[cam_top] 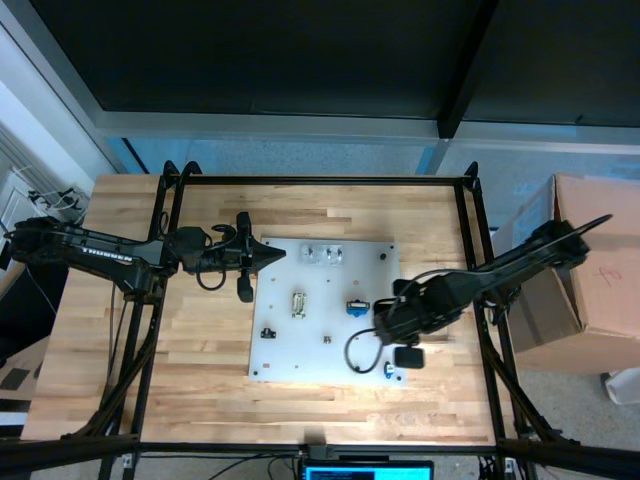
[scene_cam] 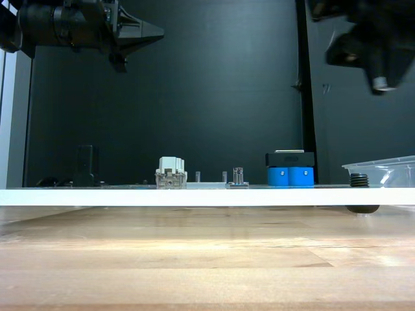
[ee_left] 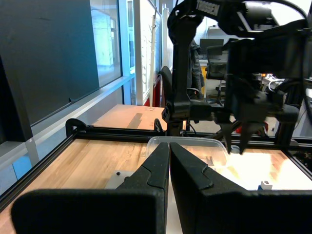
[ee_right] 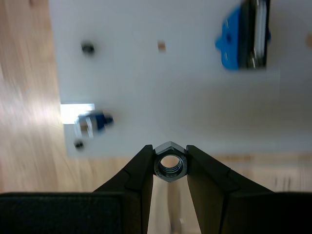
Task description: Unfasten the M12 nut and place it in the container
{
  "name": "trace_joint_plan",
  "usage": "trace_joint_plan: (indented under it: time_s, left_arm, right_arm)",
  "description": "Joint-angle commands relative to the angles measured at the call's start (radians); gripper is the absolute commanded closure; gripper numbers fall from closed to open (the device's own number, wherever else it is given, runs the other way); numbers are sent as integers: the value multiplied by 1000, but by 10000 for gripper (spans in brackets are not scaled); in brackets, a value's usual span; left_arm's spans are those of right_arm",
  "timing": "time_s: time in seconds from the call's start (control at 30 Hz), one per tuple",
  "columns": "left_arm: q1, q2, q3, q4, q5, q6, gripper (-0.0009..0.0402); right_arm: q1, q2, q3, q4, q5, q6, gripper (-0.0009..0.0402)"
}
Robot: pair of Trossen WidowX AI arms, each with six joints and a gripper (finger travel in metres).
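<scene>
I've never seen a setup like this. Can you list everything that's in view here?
table: one, light wood, under everything.
board: one, white, mid-table.
stud: one, black, ribbed and bare, board's near right edge.
nut: one, silver, held in the right gripper, in the air, clear of its stud.
container: one, clear, by the board's right side.
block: one, blue with black top, on the board.
connector: one, whitish, on the board.
cardboard box: one, brown, beyond the table's right edge.
left gripper: one, black, shut, raised over the board's far left edge.
right gripper: one, black, shut on the nut, raised over the board's right part.
</scene>
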Motion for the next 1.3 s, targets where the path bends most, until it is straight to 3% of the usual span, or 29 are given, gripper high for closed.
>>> trace_joint_plan:
  time_s: [0.03, 0.3, 0.5, 0.8, 1.3]
  left_arm:
    - [0, 0, 0, 0, 0, 0, 393]
    - [0, 0, 0, 0, 0, 0, 393]
    - [0, 0, 0, 0, 0, 0, 393]
    - [0, 0, 0, 0, 0, 0, 393]
    - [0, 0, 0, 0, 0, 0, 393]
  right_arm:
    - [0, -94, -90, 0, 23, 10, 393]
    - [-50, -291, -276, -1, 21, 13, 393]
    - [-99, -373, -367, 1, 22, 11, 393]
    - [-126, -363, -449, 19, 21, 21, 393]
    - [-126, -255, -621, 263, 13, 127, 390]
